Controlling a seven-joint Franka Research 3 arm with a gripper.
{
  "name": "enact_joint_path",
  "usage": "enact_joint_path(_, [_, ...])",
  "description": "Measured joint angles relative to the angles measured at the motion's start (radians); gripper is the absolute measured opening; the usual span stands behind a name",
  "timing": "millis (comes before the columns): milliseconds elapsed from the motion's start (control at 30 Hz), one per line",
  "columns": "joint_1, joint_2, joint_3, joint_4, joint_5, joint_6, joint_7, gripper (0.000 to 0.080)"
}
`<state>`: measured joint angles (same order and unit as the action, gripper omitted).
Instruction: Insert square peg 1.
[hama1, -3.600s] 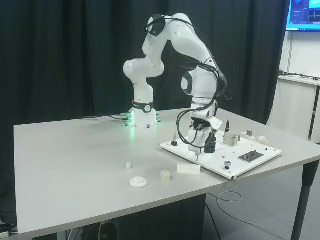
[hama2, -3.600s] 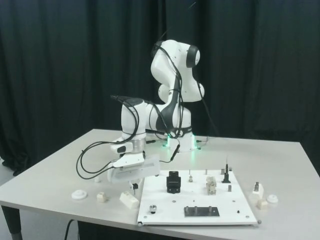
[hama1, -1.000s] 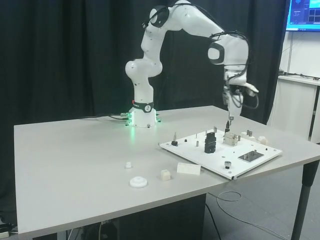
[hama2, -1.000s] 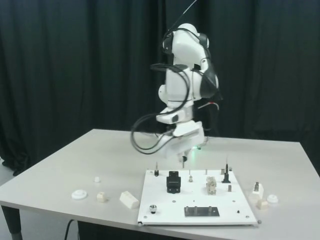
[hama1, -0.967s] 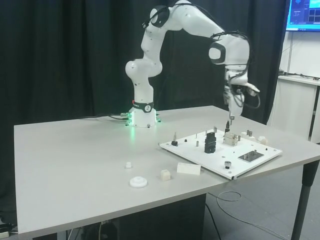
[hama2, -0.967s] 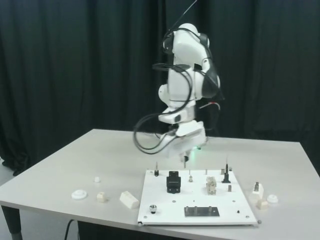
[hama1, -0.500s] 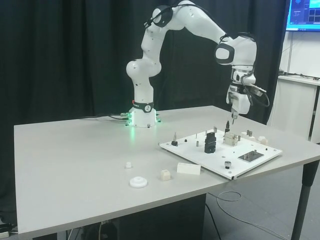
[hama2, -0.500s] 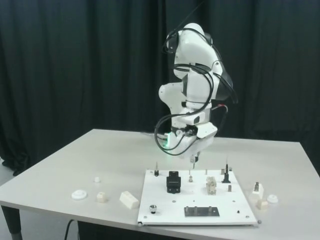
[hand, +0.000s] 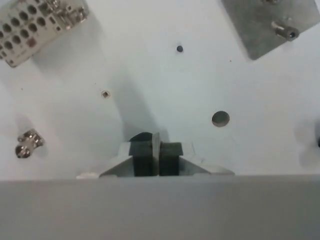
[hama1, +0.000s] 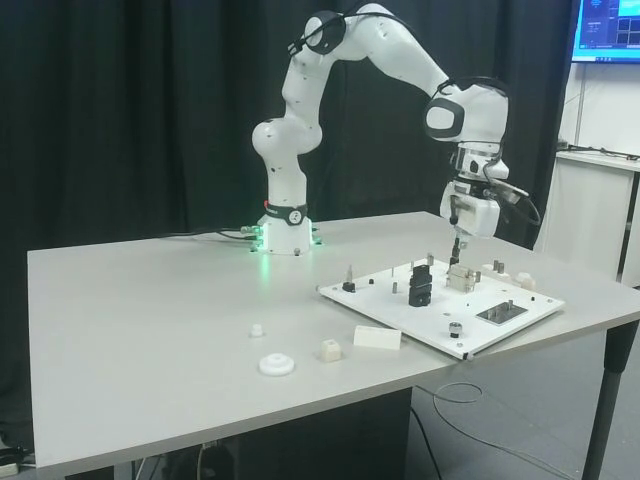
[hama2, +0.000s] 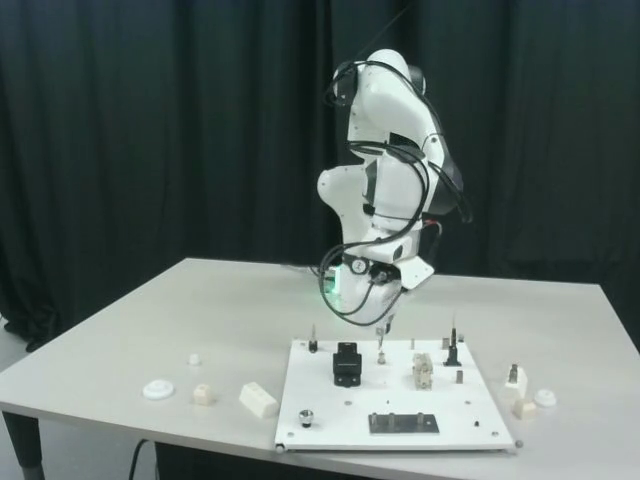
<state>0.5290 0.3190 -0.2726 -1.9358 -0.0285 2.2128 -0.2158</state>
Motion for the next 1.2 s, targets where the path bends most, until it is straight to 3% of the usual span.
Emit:
enact_joint_path(333, [0.001, -0.014, 0.001, -0.043, 0.001, 0.02, -0.106, 0.0026])
enact_joint_path(733, [0.002, -0.082, 0.027, -0.137, 0.003, 0.029, -0.137, 0.0026])
enact_joint_path(967, [0.002, -0.115, 0.044, -0.202, 0.003, 0.094, -0.225, 0.0026])
enact_joint_path(1200, [0.002, -0.134, 0.054, -0.253, 0.008, 0.164, -0.231, 0.0026])
